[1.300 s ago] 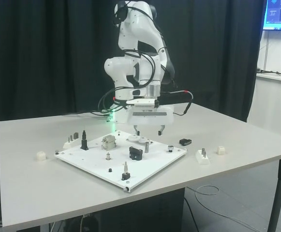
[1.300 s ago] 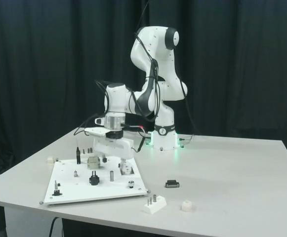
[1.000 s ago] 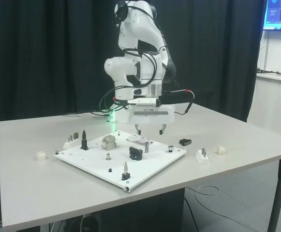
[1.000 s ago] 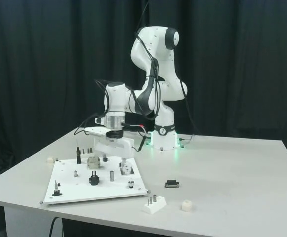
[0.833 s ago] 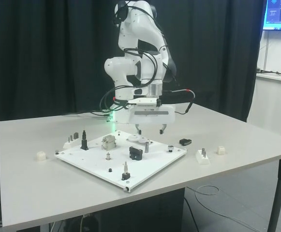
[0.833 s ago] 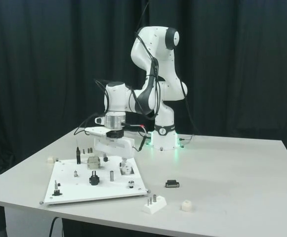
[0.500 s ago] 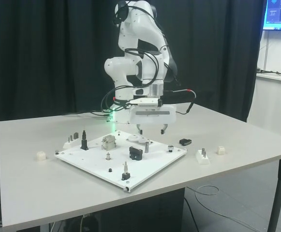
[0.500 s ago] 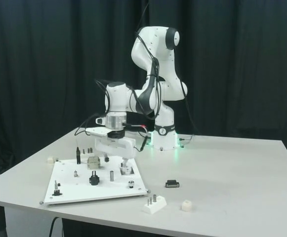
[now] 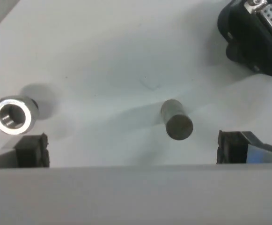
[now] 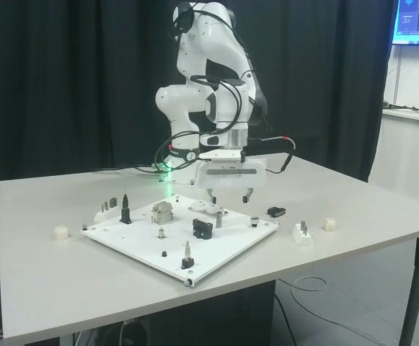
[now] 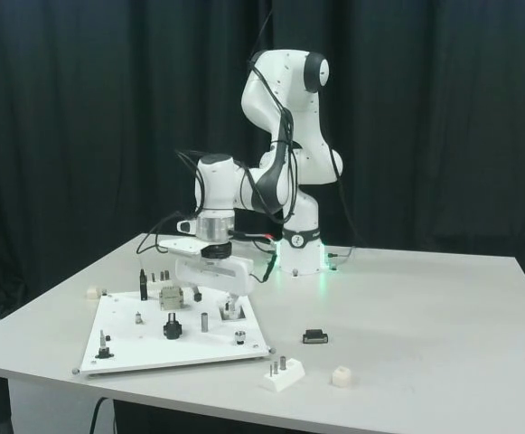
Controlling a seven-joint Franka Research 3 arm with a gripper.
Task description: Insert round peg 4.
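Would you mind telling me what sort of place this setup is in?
Most likely a robotics lab or test cell: a white arm bolted to a grey table, black curtains behind, and a white assembly board with pegs.

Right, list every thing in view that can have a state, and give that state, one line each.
gripper: open, empty, above the board.
round peg: standing upright on the white board, between the fingertips but untouched.
metal socket: hole open, nothing in it.
black connector: sitting on the board, pins facing up.
small white block: on the grey table off the board, pegs standing in it.
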